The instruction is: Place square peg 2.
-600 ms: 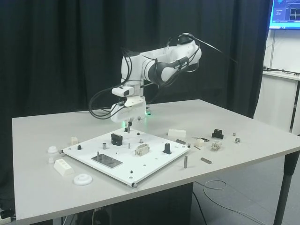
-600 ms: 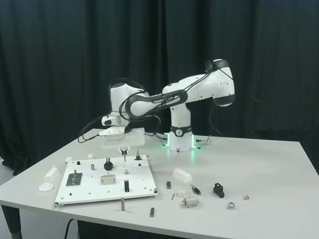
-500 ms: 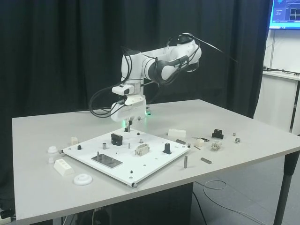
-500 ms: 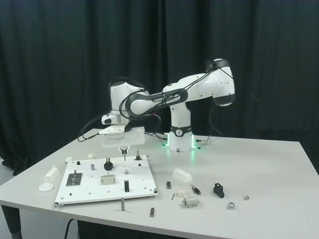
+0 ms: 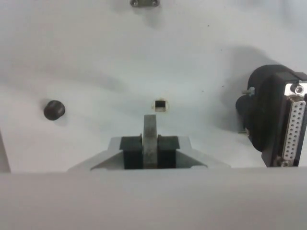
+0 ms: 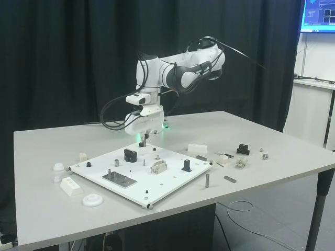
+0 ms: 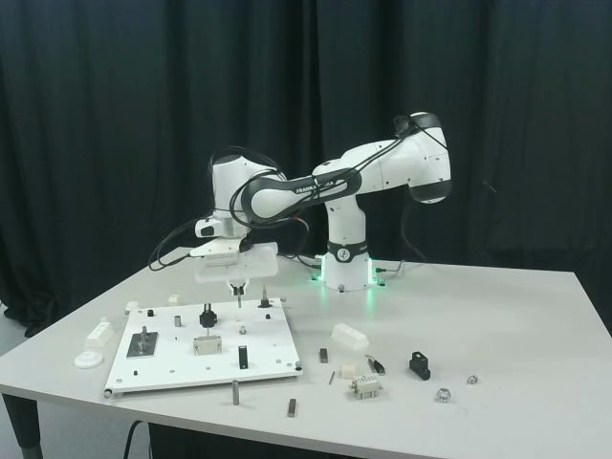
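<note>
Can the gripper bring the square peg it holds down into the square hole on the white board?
Probably yes. The gripper holds the square peg upright above the white board, and nothing lies between it and the square hole.

Grey table (image 6: pixel 272 151), white board (image 6: pixel 172 180) on it, small parts (image 6: pixel 241 163) scattered beside

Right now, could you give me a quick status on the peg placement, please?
Gripper shut on square peg. Peg above the white board, not yet in square hole. Nothing blocking the hole.
</note>
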Controlling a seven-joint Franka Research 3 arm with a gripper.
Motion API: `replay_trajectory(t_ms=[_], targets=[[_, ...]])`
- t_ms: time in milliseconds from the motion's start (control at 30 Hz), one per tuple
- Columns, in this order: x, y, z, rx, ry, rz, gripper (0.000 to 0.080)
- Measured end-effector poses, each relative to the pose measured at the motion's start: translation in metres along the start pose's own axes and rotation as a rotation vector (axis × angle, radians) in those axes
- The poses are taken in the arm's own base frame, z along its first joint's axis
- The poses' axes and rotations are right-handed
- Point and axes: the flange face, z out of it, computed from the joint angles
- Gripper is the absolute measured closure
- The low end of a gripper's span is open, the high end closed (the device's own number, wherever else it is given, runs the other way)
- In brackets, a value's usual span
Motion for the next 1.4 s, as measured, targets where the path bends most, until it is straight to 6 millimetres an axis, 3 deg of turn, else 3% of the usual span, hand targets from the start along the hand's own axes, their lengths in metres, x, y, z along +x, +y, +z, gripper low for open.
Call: replay_trajectory(t_ms=[500, 733, 1000, 1400], targets=[[0.003, -0.002, -0.002, 0.001, 0.011, -0.006, 0.0741], [0.007, -0.018, -0.004, 0.044, 0.018, -0.023, 0.0741], [0.009, -0.062, -0.012, 0.124, 0.010, -0.039, 0.0741], [-0.001, -0.163, -0.016, 0.155, -0.010, -0.072, 0.0741]])
